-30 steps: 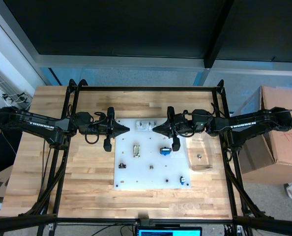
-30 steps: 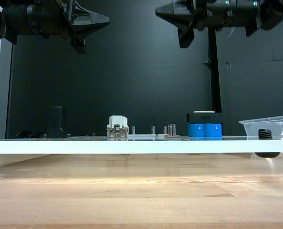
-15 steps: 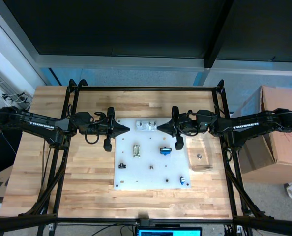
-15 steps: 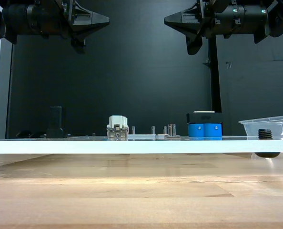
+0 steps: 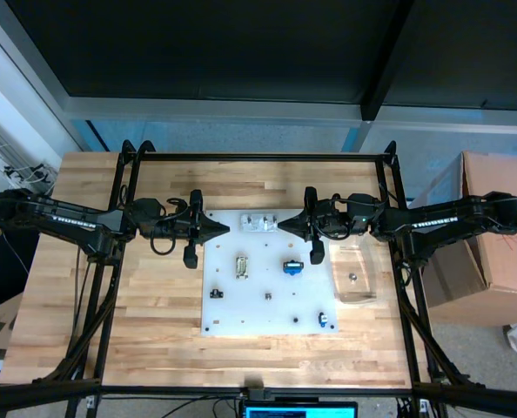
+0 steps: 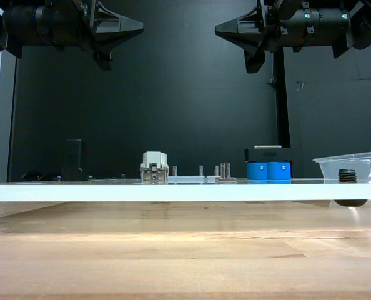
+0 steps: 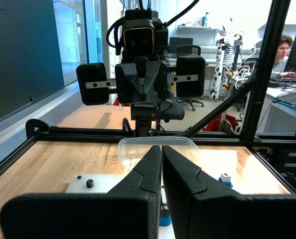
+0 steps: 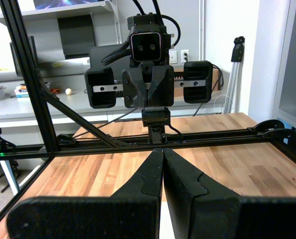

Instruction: Unfasten the M12 nut and place it in the container

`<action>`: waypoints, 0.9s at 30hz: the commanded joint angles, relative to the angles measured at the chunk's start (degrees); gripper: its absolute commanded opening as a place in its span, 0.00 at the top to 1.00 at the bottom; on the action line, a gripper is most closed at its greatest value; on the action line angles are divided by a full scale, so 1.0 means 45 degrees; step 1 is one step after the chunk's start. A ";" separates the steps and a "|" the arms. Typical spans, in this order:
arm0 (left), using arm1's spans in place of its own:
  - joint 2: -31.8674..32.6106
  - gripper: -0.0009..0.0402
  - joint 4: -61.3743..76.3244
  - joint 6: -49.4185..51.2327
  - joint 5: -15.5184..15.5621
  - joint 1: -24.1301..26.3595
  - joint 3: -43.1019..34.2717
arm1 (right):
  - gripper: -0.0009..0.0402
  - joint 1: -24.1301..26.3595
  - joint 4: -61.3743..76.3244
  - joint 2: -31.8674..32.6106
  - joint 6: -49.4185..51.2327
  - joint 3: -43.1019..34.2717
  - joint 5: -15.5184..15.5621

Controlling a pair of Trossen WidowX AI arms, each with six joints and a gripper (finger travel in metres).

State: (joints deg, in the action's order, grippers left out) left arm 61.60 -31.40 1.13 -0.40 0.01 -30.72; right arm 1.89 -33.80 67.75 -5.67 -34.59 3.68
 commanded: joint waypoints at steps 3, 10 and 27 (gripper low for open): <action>0.0000 0.98 0.0000 0.0005 -0.0005 0.0000 0.0000 | 0.98 0.0000 0.0019 0.0015 0.0034 -0.0034 -0.0005; 0.0000 0.98 0.0000 0.0000 0.0000 -0.0005 0.0000 | 0.98 -0.0010 0.0034 0.0015 0.0029 -0.0034 0.0000; 0.0000 0.98 0.0000 0.0000 0.0000 0.0000 0.0000 | 0.98 -0.0005 0.0136 0.0015 0.0034 -0.0034 0.0000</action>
State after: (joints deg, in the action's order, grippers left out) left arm 61.60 -31.40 1.13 -0.40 0.01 -30.72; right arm 1.87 -33.08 67.81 -5.50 -34.70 3.68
